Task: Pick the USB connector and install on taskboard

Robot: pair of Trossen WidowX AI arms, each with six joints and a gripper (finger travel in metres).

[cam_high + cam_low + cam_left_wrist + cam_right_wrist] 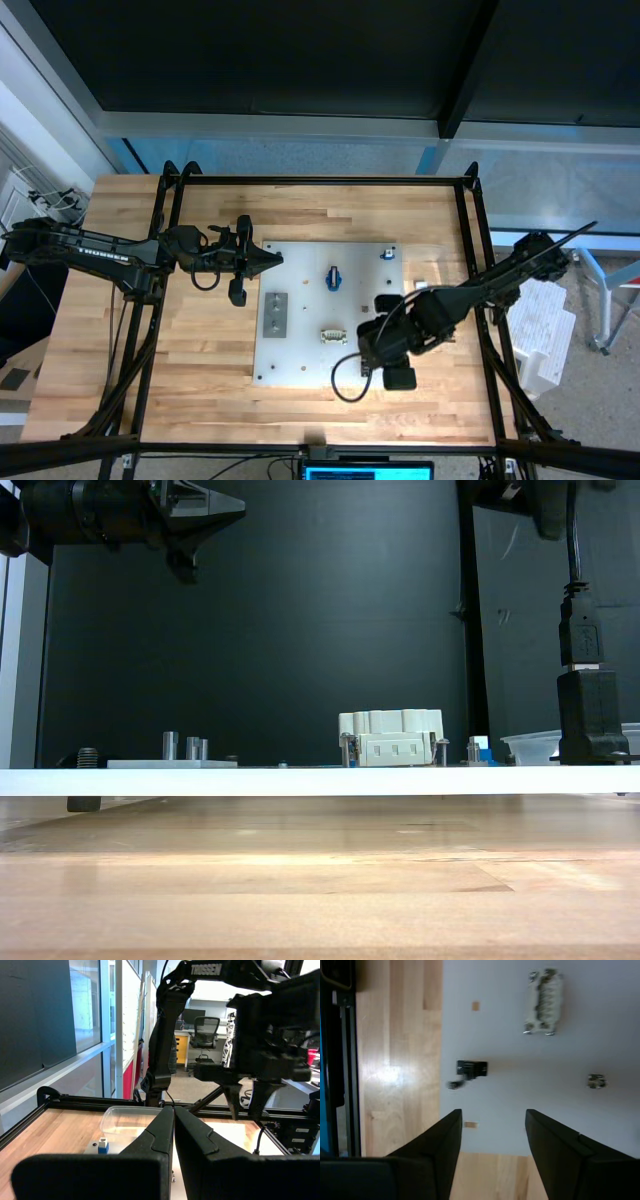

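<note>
Connector [592, 715] upright; left [173, 1110], right tool [492, 1113] aloft

Black left gripper [272, 260] hangs over the white taskboard's [300, 350] left edge, and the black right gripper [492, 1115] is above its near right part. USB connector [592, 715], black too! Grey block [274, 312], blue part [333, 277], cream socket [392, 737]. Surface [200, 380]: pale wood, striped in planks.
</note>
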